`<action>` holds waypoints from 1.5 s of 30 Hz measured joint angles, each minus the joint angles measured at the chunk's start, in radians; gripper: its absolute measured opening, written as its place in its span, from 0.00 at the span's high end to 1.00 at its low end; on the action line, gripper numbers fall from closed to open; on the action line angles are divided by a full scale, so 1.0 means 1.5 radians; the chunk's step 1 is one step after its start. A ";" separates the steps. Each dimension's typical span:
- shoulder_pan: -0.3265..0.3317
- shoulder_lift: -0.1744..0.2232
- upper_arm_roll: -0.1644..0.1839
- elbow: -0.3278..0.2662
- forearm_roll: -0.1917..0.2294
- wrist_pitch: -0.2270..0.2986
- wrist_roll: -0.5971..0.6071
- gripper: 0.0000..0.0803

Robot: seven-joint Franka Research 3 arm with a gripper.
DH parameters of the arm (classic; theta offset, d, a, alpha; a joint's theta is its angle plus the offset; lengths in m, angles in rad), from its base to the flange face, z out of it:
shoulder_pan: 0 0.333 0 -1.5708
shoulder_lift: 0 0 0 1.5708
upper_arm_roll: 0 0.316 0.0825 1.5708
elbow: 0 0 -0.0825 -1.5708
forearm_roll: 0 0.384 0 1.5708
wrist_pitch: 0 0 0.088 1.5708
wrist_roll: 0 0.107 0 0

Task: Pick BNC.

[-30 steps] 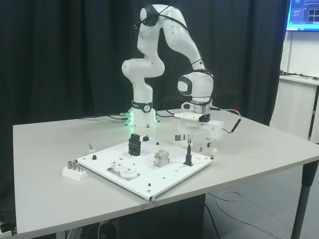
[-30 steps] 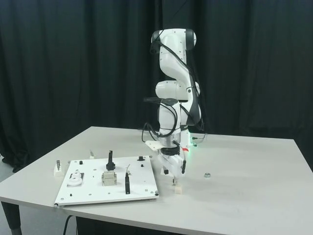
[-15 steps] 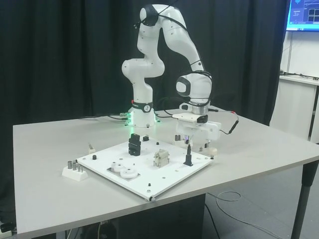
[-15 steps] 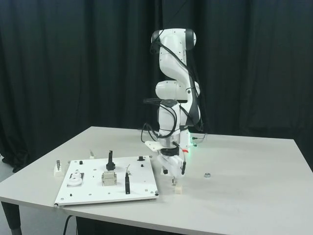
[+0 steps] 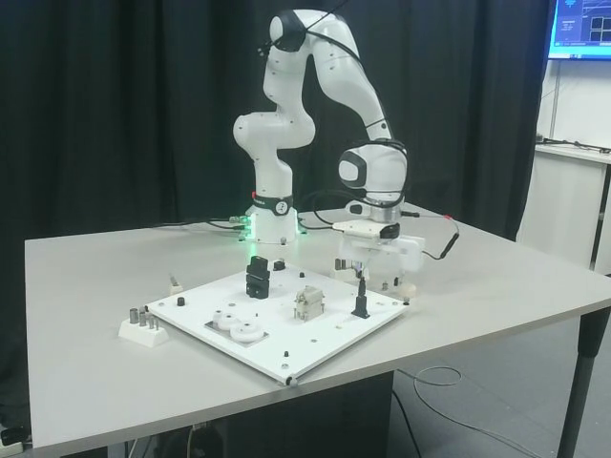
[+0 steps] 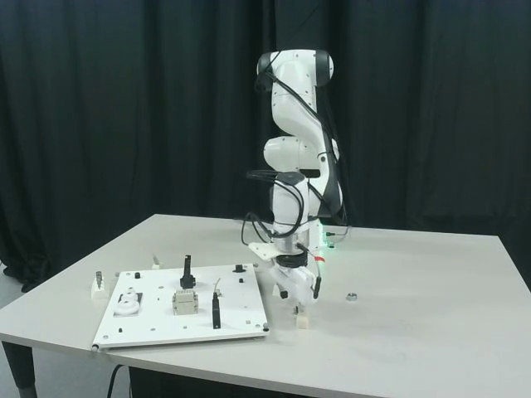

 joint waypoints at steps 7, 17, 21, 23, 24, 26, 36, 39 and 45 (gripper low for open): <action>0.004 0.014 0.000 0.000 0.000 0.018 0.000 0.00; 0.007 0.028 0.000 0.000 0.000 0.038 0.001 0.20; 0.008 0.029 0.000 0.000 0.000 0.038 0.001 0.20; 0.009 0.029 0.000 0.000 0.000 0.038 0.001 0.40; 0.010 0.029 0.000 0.000 0.000 0.038 0.001 0.40; 0.011 0.029 0.000 0.000 0.000 0.038 0.001 0.40; 0.016 0.028 0.000 0.001 0.000 0.039 0.001 0.84; 0.016 0.028 0.000 0.002 0.000 0.039 0.002 0.84; 0.016 0.027 0.000 0.004 0.000 0.039 0.009 0.84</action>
